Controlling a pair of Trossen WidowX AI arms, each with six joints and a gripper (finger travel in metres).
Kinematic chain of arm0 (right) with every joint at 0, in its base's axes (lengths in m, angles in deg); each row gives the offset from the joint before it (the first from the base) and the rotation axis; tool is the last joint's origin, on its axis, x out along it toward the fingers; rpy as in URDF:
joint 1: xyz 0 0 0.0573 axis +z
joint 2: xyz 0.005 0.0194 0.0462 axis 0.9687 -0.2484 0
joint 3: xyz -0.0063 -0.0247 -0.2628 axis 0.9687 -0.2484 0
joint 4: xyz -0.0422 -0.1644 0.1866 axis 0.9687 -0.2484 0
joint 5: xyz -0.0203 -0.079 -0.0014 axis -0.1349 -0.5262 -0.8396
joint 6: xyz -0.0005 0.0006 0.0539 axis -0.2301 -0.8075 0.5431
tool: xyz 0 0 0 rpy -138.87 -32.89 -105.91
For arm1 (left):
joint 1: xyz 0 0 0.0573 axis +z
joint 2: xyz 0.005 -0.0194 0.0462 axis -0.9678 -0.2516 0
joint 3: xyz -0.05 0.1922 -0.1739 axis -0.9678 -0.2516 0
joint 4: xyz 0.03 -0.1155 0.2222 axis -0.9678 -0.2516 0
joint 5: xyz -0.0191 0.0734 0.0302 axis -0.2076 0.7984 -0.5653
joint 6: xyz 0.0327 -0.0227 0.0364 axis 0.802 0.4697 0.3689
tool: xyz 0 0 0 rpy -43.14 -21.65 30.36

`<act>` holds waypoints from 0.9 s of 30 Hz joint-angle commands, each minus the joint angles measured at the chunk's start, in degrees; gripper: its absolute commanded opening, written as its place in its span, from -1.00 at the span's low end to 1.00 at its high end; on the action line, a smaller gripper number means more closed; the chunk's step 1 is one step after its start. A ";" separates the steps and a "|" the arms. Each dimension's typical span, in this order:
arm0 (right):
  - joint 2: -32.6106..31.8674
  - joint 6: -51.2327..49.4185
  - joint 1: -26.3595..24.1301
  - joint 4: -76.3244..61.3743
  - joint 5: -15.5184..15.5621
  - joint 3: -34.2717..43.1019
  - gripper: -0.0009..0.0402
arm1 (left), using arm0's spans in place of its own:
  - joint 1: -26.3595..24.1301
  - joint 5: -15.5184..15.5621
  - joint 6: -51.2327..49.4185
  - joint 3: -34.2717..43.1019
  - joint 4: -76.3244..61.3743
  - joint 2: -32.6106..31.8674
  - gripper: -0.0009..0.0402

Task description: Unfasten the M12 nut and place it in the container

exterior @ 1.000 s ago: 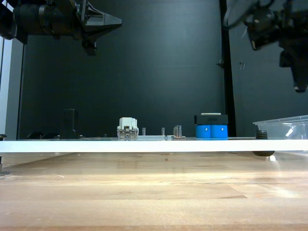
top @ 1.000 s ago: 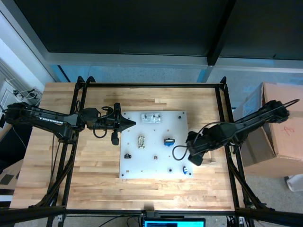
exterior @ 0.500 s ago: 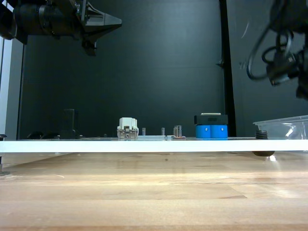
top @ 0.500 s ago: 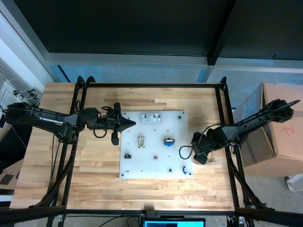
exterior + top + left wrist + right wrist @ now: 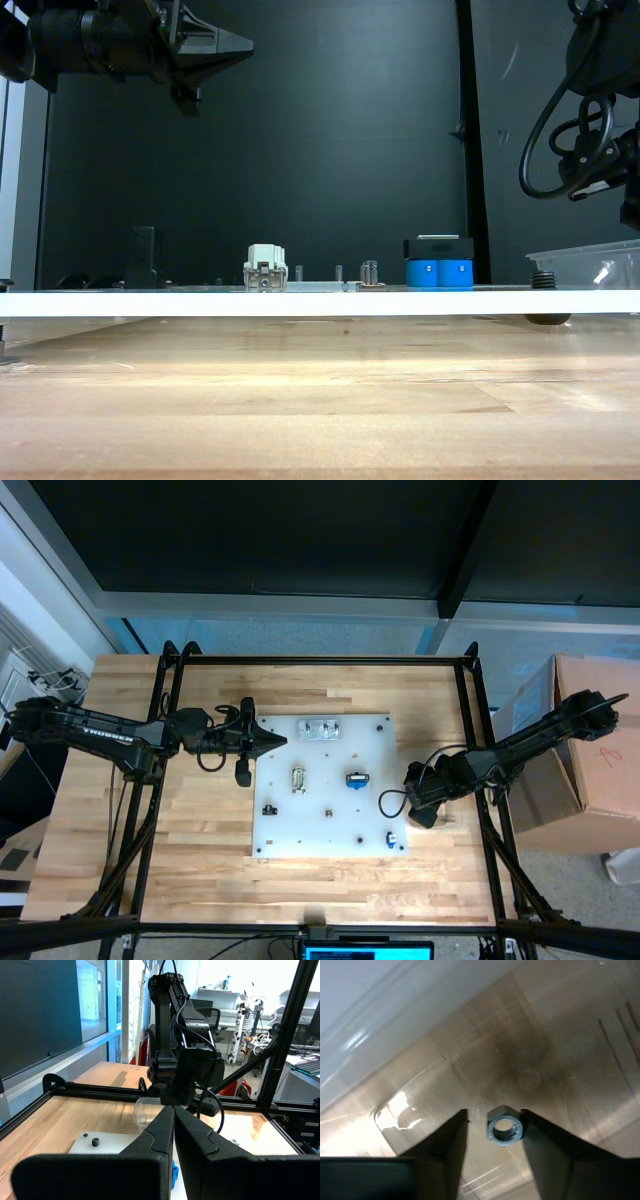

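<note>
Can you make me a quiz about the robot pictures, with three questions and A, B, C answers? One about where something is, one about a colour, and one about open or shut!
1. Where is the silver nut? A on a blue block. B in the clear container. C on the wooden table.
2. What colour is the bare stud? A black. B red. C yellow.
3. How is the left hand? A wide open. B shut. C holding the nut.
Answers: 1 B, the nut lies on the container's floor between the open right hand's fingers. 2 A, its ribs show black. 3 B, its fingers meet, high over the board's far left part.
</note>
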 commanded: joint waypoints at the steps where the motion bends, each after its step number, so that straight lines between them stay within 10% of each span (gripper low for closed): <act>1: -0.26 -0.02 0.00 1.18 0.00 0.02 0.11 | 0.02 0.00 0.02 0.02 0.00 -0.02 -0.96; 11: -0.24 -0.09 0.02 1.92 0.20 0.02 0.56 | 0.02 0.00 0.02 0.02 0.00 -0.02 -0.96; 27: 0.22 -0.70 0.02 -3.30 0.66 2.99 0.31 | 0.02 0.00 0.02 0.02 0.00 -0.02 -0.96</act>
